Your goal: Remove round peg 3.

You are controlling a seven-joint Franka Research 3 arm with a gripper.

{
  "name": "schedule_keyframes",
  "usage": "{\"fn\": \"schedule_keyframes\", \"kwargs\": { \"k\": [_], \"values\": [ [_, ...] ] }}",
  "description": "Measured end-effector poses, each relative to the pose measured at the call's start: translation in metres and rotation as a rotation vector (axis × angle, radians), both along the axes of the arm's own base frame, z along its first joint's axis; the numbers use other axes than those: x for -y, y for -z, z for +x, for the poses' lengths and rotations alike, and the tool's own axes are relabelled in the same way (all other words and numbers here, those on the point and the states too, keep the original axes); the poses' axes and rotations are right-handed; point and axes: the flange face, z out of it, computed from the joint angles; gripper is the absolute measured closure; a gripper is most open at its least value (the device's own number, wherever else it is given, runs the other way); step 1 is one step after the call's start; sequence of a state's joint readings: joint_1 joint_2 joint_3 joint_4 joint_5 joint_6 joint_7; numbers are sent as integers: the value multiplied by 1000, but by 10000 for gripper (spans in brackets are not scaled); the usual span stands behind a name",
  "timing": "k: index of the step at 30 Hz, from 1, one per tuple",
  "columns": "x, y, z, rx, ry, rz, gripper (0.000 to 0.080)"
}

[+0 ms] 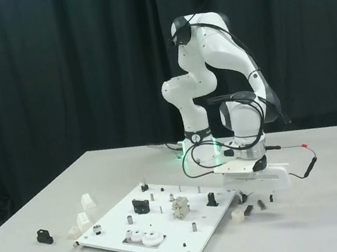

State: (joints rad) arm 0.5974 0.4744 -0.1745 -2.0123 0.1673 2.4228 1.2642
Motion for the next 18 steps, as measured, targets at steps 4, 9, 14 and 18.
{"fn": "schedule_keyframes", "kwargs": {
  "k": [4, 9, 14, 18],
  "values": [
    [-1, -2, 0, 2, 2, 2, 51],
    [-1, -6, 1, 5, 3, 4, 51],
    [-1, -9, 1, 4, 1, 3, 6],
    [0, -11, 1, 6, 1, 3, 6]
  ]
}}
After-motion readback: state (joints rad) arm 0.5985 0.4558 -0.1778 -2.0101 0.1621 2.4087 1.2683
